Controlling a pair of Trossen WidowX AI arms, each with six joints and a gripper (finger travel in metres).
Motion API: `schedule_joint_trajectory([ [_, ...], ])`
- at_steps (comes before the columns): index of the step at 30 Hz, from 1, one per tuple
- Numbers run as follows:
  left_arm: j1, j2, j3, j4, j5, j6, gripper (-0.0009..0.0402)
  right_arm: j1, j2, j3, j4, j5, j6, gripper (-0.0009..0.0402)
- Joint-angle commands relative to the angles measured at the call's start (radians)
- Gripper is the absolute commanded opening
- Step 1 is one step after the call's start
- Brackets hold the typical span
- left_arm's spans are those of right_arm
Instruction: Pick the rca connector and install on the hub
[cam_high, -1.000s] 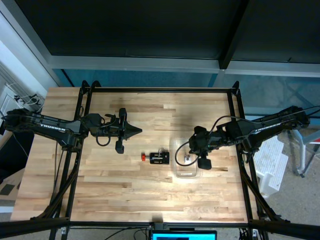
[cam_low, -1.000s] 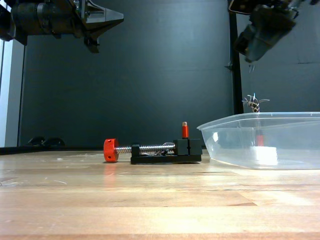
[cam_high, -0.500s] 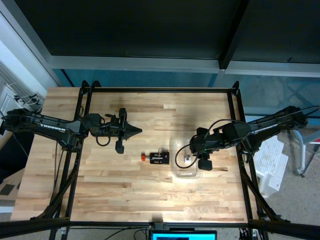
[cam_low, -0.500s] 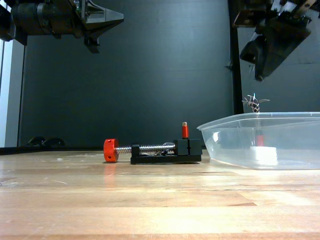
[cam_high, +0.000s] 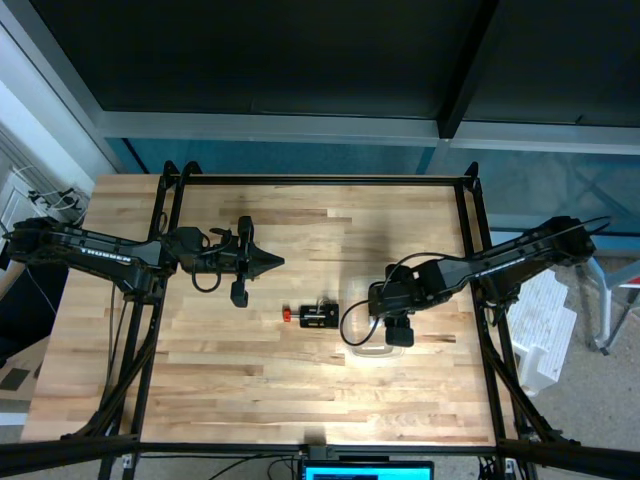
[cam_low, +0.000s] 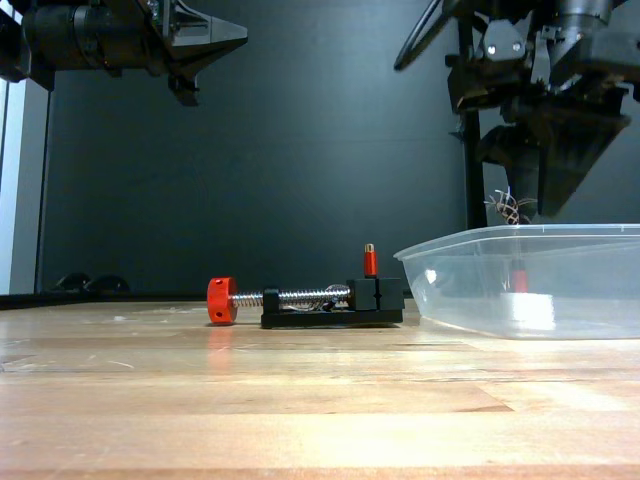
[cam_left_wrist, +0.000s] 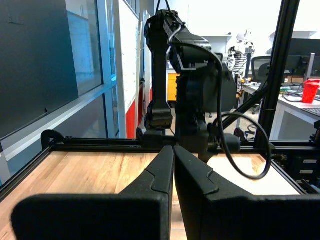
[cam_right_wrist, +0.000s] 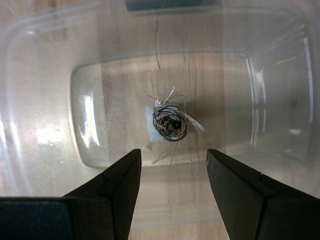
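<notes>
right claw (cam_right_wrist: 173, 152) gapes over clear plastic tray (cam_low: 470, 243); left claw (cam_left_wrist: 173, 150) closed aloft.

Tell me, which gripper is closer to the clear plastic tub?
The right. The right gripper hangs open directly above the tub, over the connector inside it; the left gripper is shut, raised well off to the tub's left, past the hub.
</notes>
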Motion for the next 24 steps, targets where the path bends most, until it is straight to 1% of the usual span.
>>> schedule_joint_trajectory([
  [1,0.000,0.000,0.000,0.000,0.000,0.000,0.0000,0.001,0.034,-0.001,0.012,0.000,0.000,0.0181],
  [16,0.000,0.000,0.000,0.000,0.000,0.000,0.0000,0.002,0.129,-0.001,0.045,-0.002,-0.003,0.0181],
  [24,0.000,0.000,0.000,0.000,0.000,0.000,0.0000,0.002,0.139,-0.001,0.066,-0.001,-0.003,0.0179],
])
